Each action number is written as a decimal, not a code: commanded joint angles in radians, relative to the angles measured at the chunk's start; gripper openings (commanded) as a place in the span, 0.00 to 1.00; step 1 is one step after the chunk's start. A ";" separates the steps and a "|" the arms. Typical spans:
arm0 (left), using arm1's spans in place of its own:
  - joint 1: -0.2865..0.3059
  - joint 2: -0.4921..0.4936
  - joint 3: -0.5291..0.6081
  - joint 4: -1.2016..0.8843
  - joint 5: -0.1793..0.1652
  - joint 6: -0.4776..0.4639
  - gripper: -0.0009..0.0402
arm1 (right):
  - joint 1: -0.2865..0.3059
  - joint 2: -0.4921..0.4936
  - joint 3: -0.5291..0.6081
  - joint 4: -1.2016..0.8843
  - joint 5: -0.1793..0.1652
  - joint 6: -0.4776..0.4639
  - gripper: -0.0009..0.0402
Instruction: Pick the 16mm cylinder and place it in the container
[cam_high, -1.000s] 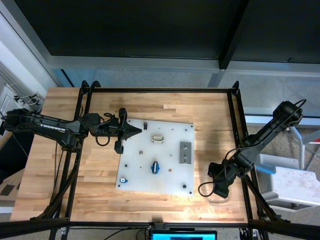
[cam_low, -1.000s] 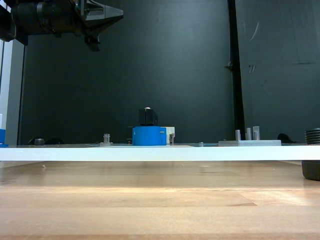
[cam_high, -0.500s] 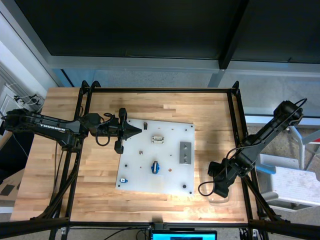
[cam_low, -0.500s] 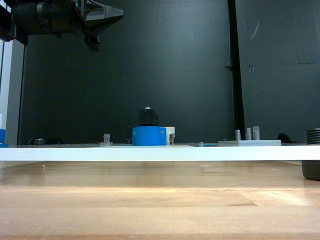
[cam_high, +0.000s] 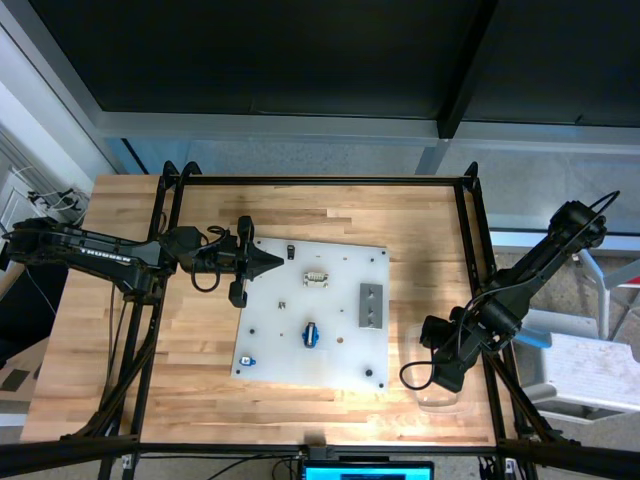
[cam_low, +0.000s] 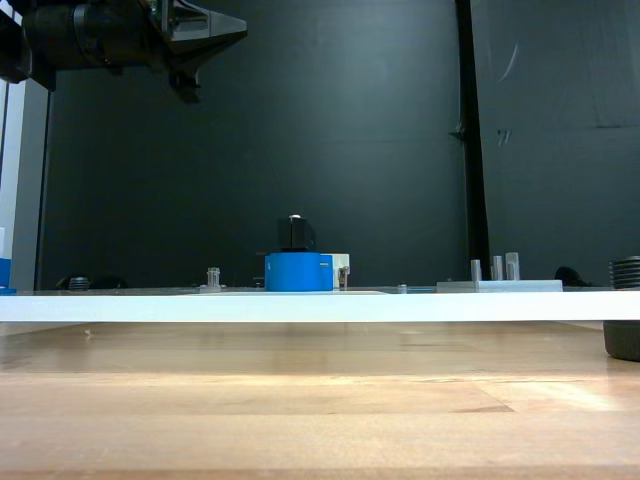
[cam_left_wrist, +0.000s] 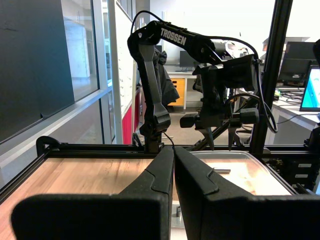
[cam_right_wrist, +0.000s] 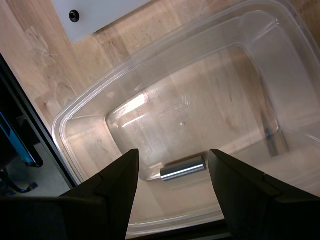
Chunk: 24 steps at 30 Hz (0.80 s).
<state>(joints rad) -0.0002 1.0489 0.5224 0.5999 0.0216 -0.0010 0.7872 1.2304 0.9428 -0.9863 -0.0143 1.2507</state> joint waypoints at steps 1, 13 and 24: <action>0.000 0.000 0.000 0.000 0.000 0.000 0.02 | 0.000 0.002 -0.006 -0.001 -0.004 -0.002 0.49; 0.000 0.000 0.000 0.000 0.000 0.000 0.02 | 0.000 0.004 -0.007 0.000 -0.004 -0.002 0.49; 0.000 0.000 0.000 0.000 0.000 0.000 0.02 | 0.000 0.004 -0.007 0.002 0.023 -0.002 0.49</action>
